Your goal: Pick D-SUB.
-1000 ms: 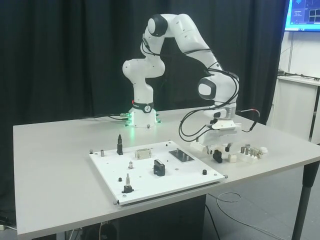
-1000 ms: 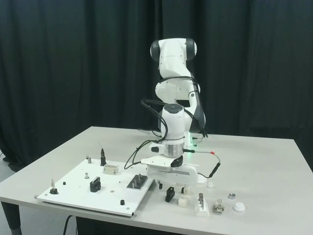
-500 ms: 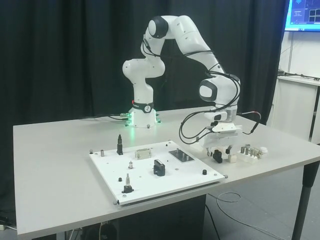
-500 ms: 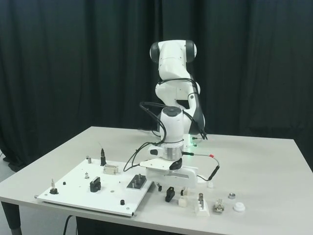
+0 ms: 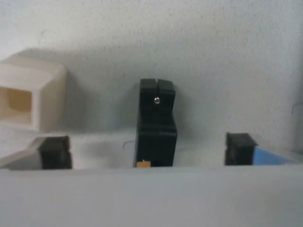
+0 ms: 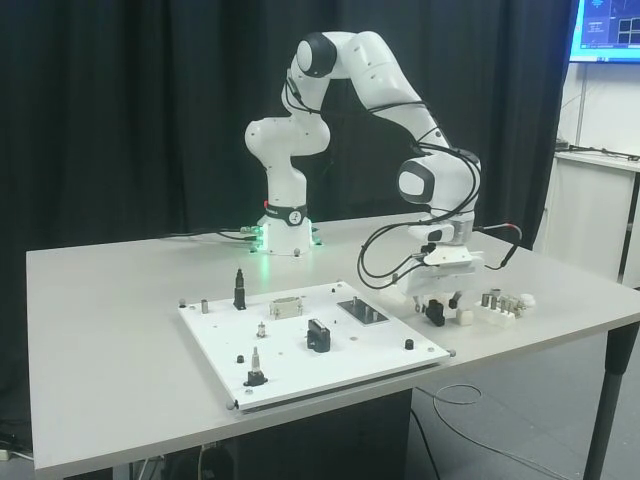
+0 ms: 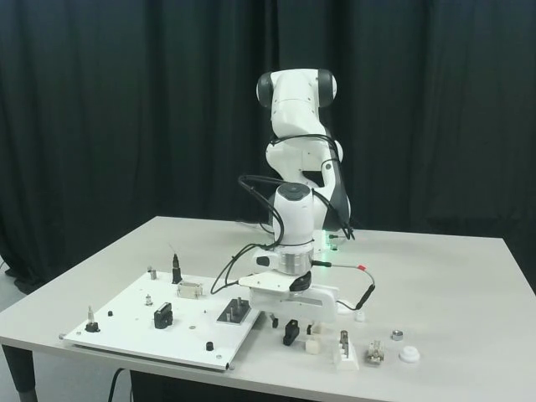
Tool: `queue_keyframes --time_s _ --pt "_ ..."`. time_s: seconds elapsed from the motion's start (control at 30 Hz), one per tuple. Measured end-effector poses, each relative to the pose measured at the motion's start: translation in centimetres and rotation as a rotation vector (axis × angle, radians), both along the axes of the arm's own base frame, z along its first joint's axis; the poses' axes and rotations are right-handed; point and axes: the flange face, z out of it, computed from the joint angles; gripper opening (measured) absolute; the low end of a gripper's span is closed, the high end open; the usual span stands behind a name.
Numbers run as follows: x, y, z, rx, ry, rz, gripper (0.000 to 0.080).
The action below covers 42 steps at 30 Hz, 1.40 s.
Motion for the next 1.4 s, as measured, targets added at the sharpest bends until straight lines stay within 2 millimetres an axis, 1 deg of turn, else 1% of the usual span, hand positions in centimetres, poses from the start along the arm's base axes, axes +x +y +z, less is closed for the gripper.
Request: queue_keyframes --time_s 0.2,0.23,0.57,0.6,0.87,1.03,1.4 --pt "0.0 0.0 0.0 0.000 0.001 0.016 0.0800" --pt "0.0 0.0 0.0 0.000 0.001 0.017 0.0512" --pt "-0.1 0.0 -0.1 -0.002 0.014 0.021 0.0512" --pt "-0.1 0.0 -0.1 -0.002 0.016 0.022 0.0151" --pt "0.0 -0.1 -0.1 -0.002 0.017 0.031 0.0155" --pt "0.3 0.0 0.4 -0.005 0.022 0.030 0.0155" --pt "1.1 0.5 3.0 -0.019 0.061 0.033 0.0155"
